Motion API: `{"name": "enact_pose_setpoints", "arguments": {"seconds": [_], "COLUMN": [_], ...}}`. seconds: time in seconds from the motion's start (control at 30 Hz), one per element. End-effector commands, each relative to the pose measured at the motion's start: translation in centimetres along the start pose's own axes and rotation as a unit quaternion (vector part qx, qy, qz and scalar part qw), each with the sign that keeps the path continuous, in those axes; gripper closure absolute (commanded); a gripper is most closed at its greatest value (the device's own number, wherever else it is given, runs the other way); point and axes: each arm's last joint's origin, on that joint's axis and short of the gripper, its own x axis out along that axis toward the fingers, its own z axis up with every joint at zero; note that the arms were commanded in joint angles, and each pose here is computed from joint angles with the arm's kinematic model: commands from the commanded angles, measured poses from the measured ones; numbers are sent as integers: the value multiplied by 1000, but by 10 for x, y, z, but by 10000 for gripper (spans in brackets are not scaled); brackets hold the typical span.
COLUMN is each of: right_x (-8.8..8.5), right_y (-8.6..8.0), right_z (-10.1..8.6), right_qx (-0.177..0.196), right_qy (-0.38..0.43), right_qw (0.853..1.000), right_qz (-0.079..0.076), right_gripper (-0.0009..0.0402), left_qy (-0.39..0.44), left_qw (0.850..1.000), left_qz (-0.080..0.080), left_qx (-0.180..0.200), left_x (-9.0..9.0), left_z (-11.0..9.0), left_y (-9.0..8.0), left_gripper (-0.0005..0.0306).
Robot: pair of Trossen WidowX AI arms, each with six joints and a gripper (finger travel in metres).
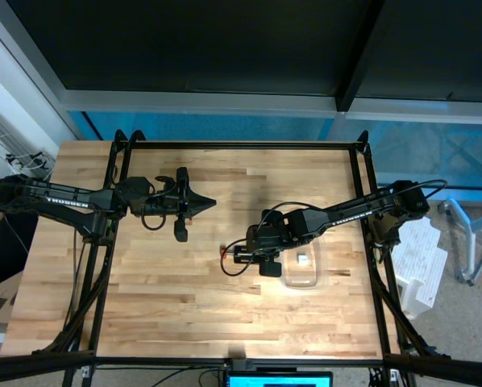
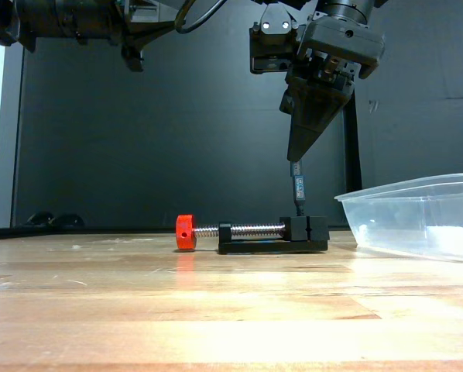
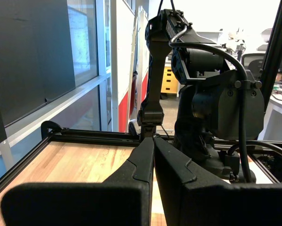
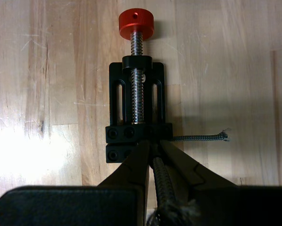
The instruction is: Pick the usb-c connector and install on the hub
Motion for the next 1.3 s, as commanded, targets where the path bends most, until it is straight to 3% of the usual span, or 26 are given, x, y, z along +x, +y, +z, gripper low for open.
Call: {"name": "enact_pose_setpoints", "arguments": {"seconds": [0.03,1.3], "right_x": [2,1], "right_y": [0,2], "right_z": [-1,-3], "right_qx": [-1,-4], "right_qy": [5,12], "right_qw": [1000,1000], "right_qz": [1,4], "right_gripper": [393,393], "left_qy": [0,0], "left_qw": [1000,1000], "left_qz": [0,0], "left_qx": [0,0], "left_x": [0,0], "left_z": [0,0], "left_y": [0,0], "left_gripper": [300,300]}}
